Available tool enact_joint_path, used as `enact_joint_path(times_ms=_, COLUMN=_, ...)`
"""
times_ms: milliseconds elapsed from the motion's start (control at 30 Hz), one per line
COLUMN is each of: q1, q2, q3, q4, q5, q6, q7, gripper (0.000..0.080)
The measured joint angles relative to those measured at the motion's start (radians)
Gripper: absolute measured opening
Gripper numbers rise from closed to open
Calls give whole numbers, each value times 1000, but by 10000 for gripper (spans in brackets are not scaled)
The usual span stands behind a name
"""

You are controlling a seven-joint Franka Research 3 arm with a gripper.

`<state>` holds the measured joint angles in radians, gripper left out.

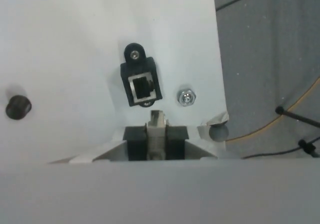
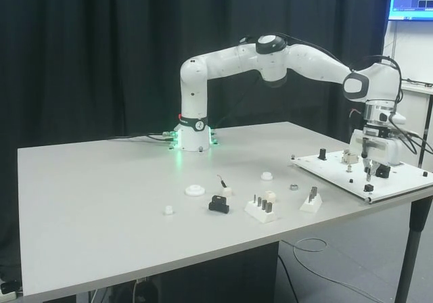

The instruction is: Insert Ethernet.

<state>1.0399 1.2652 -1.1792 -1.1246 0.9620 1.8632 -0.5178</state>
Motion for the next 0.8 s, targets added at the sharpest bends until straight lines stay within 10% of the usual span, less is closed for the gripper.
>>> enact_joint_path(times_ms=800, q1=-35, q2=0, q3=38, q4=55, q5=-33, q6=-19, q7=-45, gripper=72)
